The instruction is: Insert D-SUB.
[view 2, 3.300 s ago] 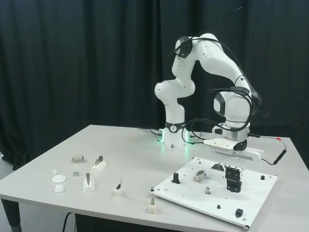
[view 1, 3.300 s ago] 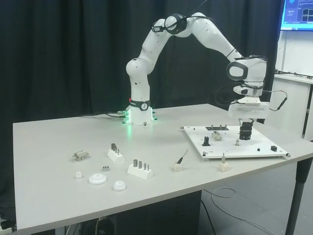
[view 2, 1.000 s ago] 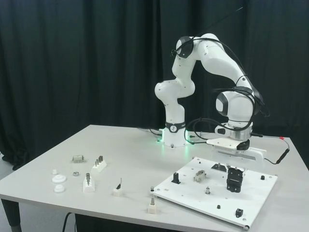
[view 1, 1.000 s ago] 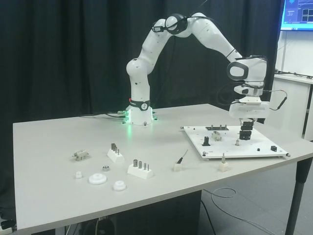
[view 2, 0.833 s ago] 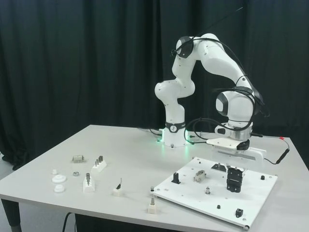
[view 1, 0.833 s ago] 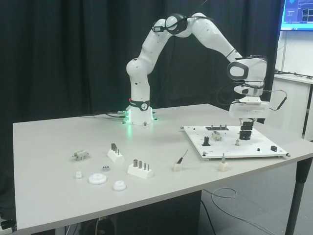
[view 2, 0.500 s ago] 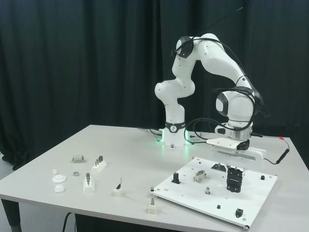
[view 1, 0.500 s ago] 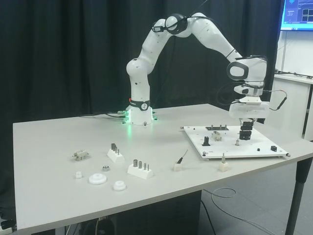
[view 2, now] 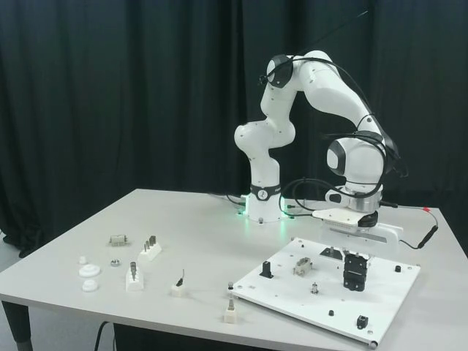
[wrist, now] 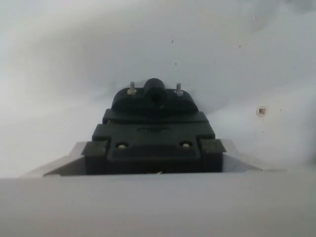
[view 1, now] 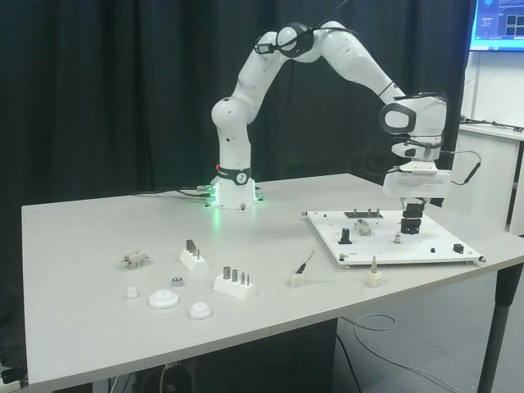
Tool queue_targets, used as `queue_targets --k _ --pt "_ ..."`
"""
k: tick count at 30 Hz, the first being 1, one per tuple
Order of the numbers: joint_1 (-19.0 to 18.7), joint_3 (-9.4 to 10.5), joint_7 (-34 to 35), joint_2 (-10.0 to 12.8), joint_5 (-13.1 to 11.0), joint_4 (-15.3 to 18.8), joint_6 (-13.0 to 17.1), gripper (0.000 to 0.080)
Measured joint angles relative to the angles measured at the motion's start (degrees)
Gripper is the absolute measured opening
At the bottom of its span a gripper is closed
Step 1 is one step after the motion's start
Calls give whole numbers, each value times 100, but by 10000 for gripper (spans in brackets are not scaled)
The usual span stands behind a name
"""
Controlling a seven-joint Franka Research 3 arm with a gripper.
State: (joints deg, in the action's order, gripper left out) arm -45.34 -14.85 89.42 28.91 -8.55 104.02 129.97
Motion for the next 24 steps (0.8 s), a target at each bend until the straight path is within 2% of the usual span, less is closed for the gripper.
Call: queue_targets --k 9,24 --pt "-2 -1 0 -10 6 16 0 387" --pt "-40 -1 -30 -16 156 24 13 387"
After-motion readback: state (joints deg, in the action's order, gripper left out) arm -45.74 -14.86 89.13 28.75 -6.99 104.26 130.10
